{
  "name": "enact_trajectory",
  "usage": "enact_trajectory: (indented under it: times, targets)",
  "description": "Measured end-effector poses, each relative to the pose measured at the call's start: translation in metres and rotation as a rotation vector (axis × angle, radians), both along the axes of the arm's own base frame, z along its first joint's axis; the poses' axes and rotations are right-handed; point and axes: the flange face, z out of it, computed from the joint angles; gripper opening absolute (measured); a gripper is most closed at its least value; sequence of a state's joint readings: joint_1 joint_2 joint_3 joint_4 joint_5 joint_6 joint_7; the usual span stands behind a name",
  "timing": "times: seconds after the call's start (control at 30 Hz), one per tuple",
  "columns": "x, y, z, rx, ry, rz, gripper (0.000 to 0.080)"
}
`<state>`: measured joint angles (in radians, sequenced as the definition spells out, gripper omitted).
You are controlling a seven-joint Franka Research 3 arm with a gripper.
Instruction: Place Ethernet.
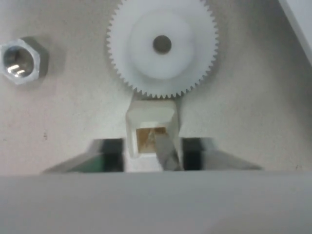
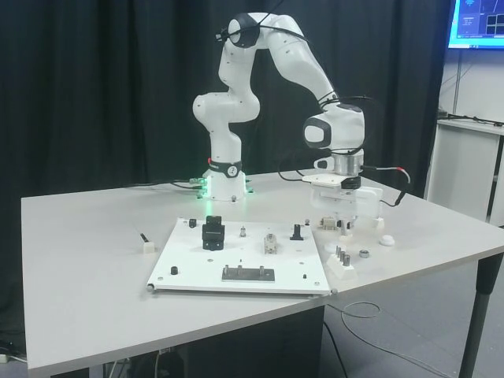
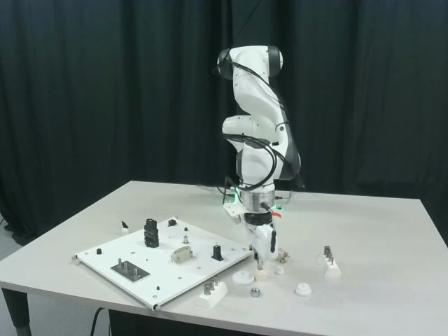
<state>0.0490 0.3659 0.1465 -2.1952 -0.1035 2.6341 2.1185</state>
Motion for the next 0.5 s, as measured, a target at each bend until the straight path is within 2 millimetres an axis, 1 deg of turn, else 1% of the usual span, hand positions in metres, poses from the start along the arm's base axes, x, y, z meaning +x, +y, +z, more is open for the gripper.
enact_trajectory:
  times: [0.03,0.23,0.27,0.37,0.4,0.5]
  targets:
    - [0.0,0.0,0.0,0.0,-0.002,0.002,0.0227]
    - [0.004,-0.003,0.005,0.0,-0.015,0.005,0.0227]
    - [0.005,-0.003,0.006,-0.001,-0.018,0.006,0.0543]
    - [0.007,-0.005,0.011,-0.002,-0.028,0.006,0.0543]
    - [0.007,-0.006,0.012,-0.002,-0.031,0.007,0.0751]
    - [0.009,-0.008,0.017,-0.004,-0.04,0.011,0.0751]
